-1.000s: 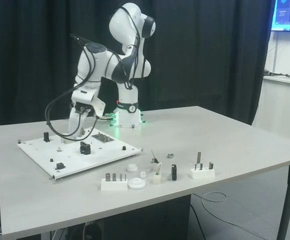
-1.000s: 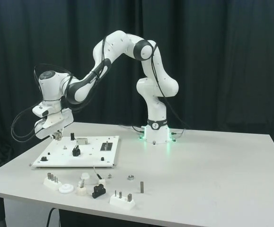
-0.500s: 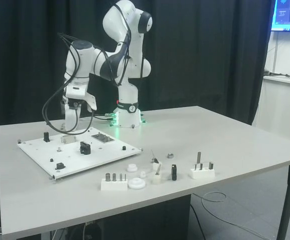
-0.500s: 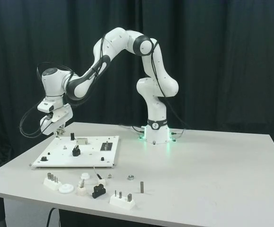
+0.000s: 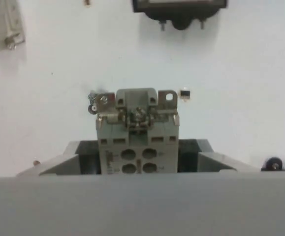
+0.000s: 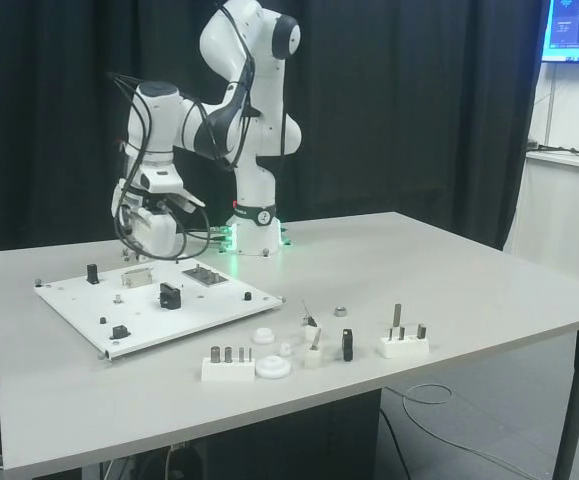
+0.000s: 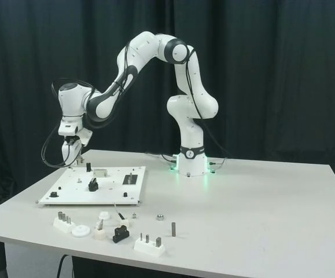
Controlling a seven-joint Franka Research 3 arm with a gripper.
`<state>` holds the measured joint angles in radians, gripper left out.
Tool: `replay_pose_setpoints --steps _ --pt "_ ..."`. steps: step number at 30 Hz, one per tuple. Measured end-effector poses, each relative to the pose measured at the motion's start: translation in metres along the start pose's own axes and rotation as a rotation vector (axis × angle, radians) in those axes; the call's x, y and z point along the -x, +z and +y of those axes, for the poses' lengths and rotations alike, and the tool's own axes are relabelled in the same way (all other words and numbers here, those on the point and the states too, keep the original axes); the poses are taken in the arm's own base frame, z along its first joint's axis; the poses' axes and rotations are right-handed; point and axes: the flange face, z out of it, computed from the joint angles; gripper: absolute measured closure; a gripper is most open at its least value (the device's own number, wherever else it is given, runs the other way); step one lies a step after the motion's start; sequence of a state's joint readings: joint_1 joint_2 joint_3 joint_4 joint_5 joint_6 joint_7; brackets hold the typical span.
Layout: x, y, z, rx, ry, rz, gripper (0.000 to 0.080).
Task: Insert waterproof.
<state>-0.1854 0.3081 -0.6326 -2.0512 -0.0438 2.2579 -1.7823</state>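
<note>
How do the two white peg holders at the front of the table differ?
The left peg holder carries three short grey pegs of about equal height; the right peg holder carries three of unequal height, one clearly taller. The left peg holder sits beside a white gear disc; the right peg holder stands apart, nearest the black block. Both are white blocks resting on the grey table, off the white board.

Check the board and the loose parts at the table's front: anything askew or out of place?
Nothing stands out. The white board lies flat on the grey table, the grey connector sits upright on it, and the loose parts are in a tidy row.
</note>
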Motion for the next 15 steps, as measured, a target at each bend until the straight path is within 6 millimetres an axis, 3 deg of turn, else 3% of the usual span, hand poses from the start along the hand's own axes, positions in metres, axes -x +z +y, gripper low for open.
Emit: replay_pose_setpoints --steps 9,15 --pt "0.014 0.006 -0.015 0.024 -0.058 0.004 0.0488" --pt "0.030 0.013 -0.028 0.022 0.011 0.016 0.0488"
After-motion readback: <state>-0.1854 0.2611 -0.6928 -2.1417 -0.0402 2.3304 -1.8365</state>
